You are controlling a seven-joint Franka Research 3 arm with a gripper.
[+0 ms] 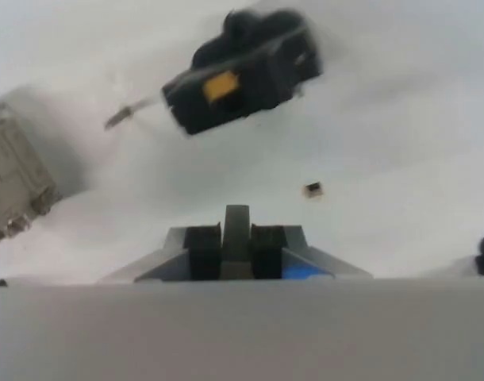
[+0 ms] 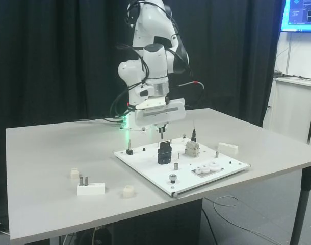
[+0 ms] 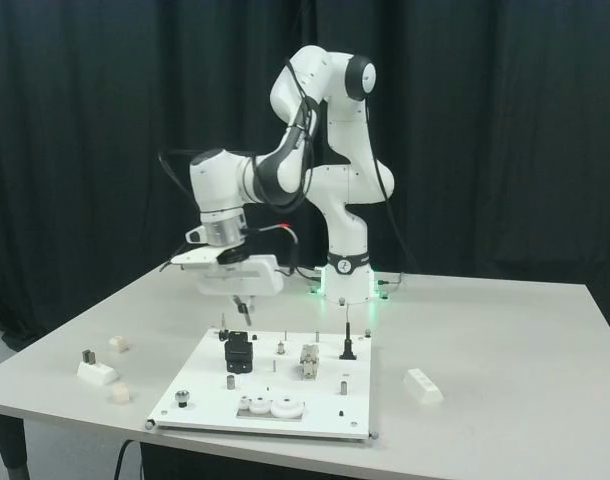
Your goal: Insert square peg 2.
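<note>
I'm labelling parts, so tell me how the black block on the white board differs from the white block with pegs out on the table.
The black block stands tall on the white board; the white block lies low on the grey table, off the board. The black block is near the gripper; the white block is far off. Both sit untouched.

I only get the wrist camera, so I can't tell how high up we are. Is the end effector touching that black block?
Observer: No. The end effector, holding the square peg, hangs in the air above the black block, apart from it.
Operator: What is the block standing on?
Observer: A white board that lies on the grey table.
Operator: Is anything beside the board?
Observer: Yes, a white holder with pegs standing in it, on the table off the board.
</note>
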